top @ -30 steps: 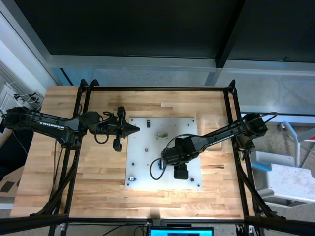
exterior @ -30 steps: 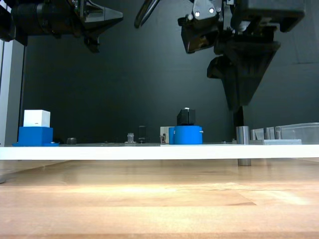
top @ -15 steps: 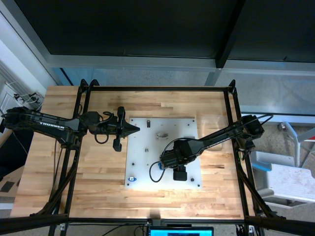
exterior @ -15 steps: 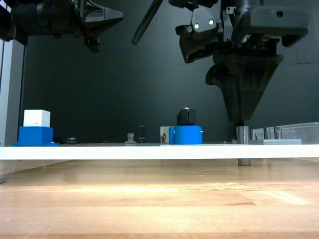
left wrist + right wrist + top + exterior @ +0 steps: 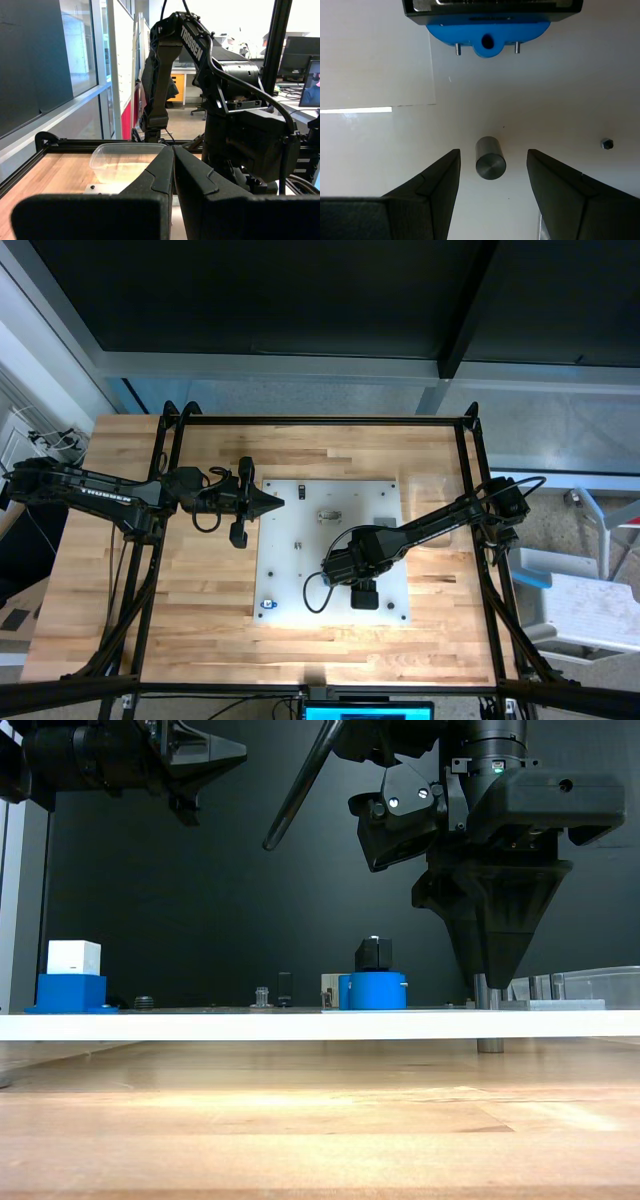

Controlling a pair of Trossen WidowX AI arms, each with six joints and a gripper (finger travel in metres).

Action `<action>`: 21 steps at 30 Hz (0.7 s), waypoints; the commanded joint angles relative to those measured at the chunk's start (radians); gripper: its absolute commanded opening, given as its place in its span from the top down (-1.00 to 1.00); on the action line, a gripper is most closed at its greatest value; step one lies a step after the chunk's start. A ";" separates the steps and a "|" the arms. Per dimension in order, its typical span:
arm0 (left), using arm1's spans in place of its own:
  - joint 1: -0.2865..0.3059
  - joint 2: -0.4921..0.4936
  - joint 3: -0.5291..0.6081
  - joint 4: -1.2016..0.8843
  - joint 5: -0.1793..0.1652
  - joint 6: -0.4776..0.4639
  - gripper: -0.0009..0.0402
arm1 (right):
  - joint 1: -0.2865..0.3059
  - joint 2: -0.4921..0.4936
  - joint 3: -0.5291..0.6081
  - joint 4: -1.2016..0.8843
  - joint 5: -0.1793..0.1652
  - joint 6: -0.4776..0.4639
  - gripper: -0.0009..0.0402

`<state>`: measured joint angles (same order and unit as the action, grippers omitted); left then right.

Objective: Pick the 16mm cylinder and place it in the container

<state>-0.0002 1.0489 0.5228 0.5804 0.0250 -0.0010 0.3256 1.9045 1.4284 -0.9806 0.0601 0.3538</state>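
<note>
Right gripper (image 5: 492,153) low over cylinder (image 5: 490,164), fingers wide open.
Cylinder stands upright on white board (image 5: 300,580) between the fingers, untouched. Container (image 5: 425,490) sits well apart on wooden desk (image 5: 180,590). Left gripper (image 5: 276,502) hovers at board's edge, fingers pressed together, empty. Dark wall (image 5: 280,870) behind.

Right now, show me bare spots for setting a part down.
Free: wood between white board and near edge of table. Crowded: board's near right, where right gripper straddles the 16mm cylinder; left gripper hovers over board's far-left corner.
</note>
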 commanded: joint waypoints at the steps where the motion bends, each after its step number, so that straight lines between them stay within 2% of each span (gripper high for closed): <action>1: 0.000 0.000 0.000 0.000 0.000 0.000 0.96 | 0.000 0.001 -0.002 0.003 0.000 0.000 0.06; 11: 0.000 0.000 0.000 0.000 0.000 0.000 0.96 | 0.001 0.001 -0.014 0.019 0.000 0.005 0.19; 21: 0.000 0.000 0.000 0.000 0.000 0.000 0.96 | 0.000 0.001 -0.015 0.021 -0.001 0.000 0.48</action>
<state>-0.0002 1.0489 0.5228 0.5804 0.0250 -0.0006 0.3264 1.9057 1.4136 -0.9596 0.0597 0.3542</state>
